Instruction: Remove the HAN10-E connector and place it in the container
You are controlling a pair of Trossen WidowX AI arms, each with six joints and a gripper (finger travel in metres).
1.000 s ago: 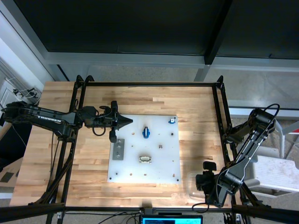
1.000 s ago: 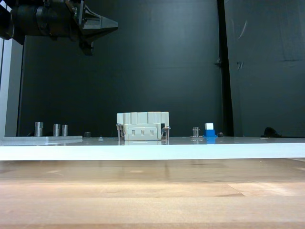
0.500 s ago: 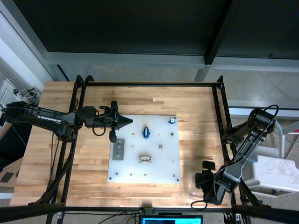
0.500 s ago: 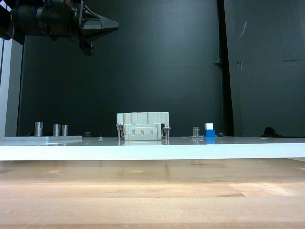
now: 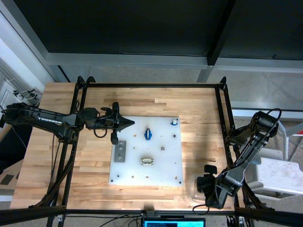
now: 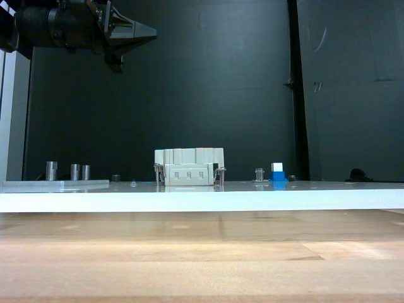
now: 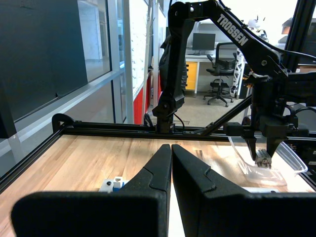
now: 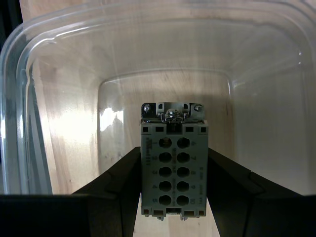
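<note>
Right arm's sunk a bit at the bench's near-right corner; my right hand [image 8: 173, 150] grips the small beige-grey HAN10-E connector block [image 8: 173, 170] above the shallow clear plastic container [image 8: 29, 123]. Looks like drop-off time: lower, let go. Left hand [image 7: 171, 153] is pinched shut, empty, parked over the bench's left side.

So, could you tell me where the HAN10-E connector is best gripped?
Take the connector by its two long sides, lengthwise, opposite the screw bracket, as the right gripper holds it over the container: flat parallel faces suit the fingers. Left gripper hangs shut above the board's far edge.
</note>
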